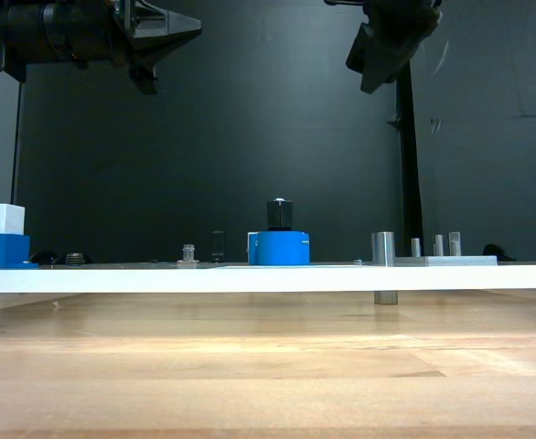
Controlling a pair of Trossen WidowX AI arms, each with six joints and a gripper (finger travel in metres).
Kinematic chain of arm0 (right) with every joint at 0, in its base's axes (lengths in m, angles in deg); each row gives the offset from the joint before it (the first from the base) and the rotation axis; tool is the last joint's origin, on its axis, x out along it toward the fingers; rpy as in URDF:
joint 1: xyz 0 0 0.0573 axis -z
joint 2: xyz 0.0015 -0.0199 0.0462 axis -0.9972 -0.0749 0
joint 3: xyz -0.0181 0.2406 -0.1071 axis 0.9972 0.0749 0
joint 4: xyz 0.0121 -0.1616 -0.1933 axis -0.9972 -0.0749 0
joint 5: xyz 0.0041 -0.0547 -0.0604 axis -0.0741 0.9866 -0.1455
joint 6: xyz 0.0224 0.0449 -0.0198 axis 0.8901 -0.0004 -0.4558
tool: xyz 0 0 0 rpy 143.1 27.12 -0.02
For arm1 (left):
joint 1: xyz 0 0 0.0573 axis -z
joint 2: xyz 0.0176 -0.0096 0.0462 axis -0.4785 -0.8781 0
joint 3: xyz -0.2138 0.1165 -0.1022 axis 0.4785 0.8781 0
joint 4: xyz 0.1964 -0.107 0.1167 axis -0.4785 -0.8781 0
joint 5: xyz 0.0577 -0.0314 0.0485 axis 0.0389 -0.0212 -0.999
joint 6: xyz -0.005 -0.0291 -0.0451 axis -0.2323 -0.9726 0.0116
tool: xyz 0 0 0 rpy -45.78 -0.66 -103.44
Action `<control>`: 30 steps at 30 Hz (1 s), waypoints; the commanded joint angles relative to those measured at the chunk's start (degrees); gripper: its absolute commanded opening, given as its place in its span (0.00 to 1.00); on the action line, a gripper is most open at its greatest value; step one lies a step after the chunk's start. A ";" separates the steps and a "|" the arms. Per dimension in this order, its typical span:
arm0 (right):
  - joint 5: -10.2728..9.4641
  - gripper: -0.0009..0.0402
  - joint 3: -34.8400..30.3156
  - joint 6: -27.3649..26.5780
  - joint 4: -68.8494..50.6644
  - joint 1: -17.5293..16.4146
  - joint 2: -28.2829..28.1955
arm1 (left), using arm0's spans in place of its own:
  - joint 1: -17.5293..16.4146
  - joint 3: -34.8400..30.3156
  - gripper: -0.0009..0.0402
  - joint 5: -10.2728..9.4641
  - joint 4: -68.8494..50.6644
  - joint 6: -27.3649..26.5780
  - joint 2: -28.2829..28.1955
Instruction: Pick the 16mm cylinder and place it in the container
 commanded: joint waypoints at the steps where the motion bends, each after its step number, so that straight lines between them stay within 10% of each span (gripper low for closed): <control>1: 0.15 0.03 0.04 -0.04 0.02 -0.66 -1.42 | 0.00 0.00 0.02 0.02 0.00 0.00 -0.02; 30: -0.02 0.47 0.04 2.01 1.18 -4.57 -10.47 | 0.00 0.00 0.02 0.02 0.00 0.00 -0.02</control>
